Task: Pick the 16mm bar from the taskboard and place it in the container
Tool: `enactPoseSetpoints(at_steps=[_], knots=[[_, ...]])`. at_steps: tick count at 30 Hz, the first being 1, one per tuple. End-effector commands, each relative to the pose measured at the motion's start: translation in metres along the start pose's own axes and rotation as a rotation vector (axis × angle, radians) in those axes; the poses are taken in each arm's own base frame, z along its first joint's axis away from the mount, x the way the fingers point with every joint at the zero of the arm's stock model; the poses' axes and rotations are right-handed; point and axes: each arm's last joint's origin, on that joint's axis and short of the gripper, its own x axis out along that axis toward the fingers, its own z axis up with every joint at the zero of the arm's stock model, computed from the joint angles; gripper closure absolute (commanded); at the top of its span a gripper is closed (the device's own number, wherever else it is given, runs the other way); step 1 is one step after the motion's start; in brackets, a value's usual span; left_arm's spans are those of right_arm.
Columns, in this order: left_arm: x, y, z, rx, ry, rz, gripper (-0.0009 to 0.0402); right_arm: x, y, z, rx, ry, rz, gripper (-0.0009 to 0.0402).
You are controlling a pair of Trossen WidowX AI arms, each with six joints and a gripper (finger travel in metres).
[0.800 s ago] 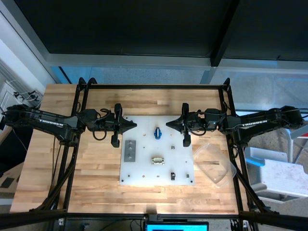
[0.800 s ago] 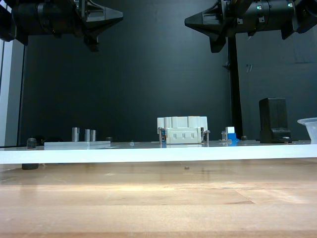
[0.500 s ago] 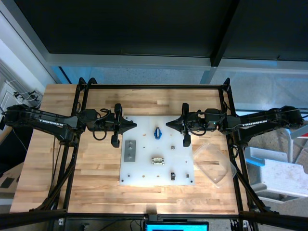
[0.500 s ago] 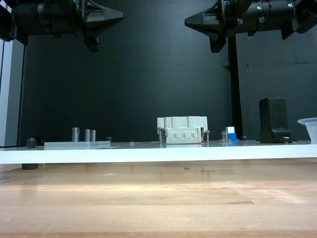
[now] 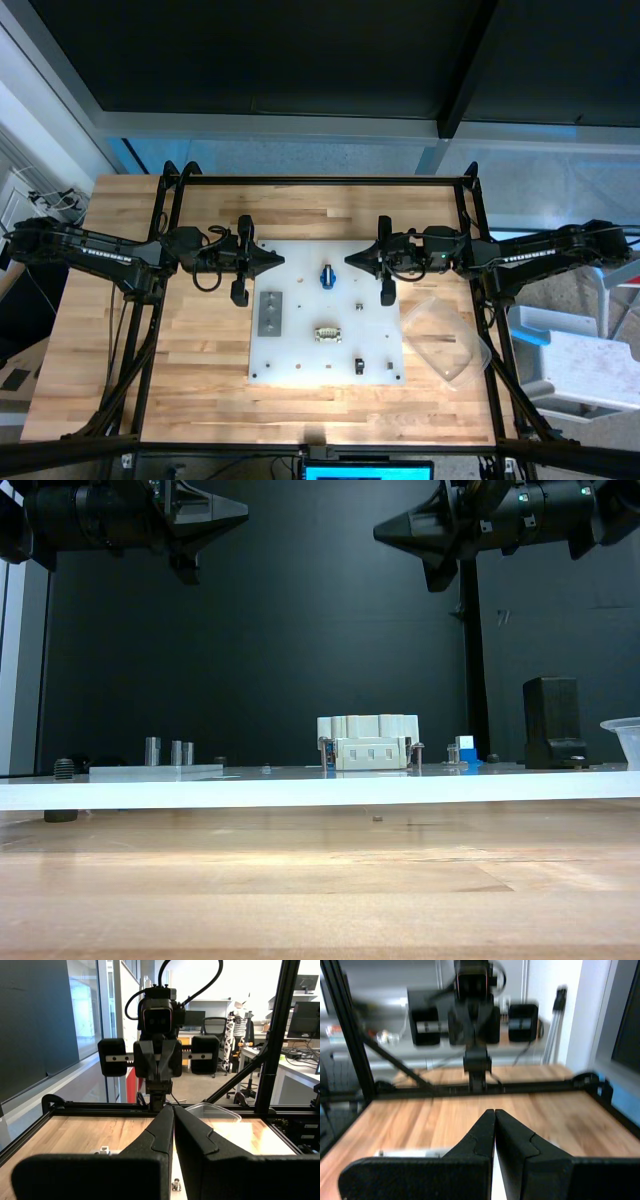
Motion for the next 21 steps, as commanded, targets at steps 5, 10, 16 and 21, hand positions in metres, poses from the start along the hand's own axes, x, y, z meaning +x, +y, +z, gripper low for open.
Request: enactPoseSetpoints(at_steps=[5,10,16,21], knots=[[0.000,0.000,0.000,0.000,0.000,0.000,0.0393,0.002,0.003,0.014,-0.004,0.198,-0.001,0.0393],[0.000,0.000,0.000,0.000,0.000,0.000,0.0393,-0.001,0.005,0.022,0.010,0.318,-0.005,0.0393],[0.000,0.000,0.000,0.000,0.000,0.000,0.0393,-0.009,0.006,0.030,0.023,0.468,-0.017,0.0393],[0.000,0.000,0.000,0.000,0.000,0.000,0.0393,-0.014,0.008,0.038,0.021,0.543,-0.017,0.0393]])
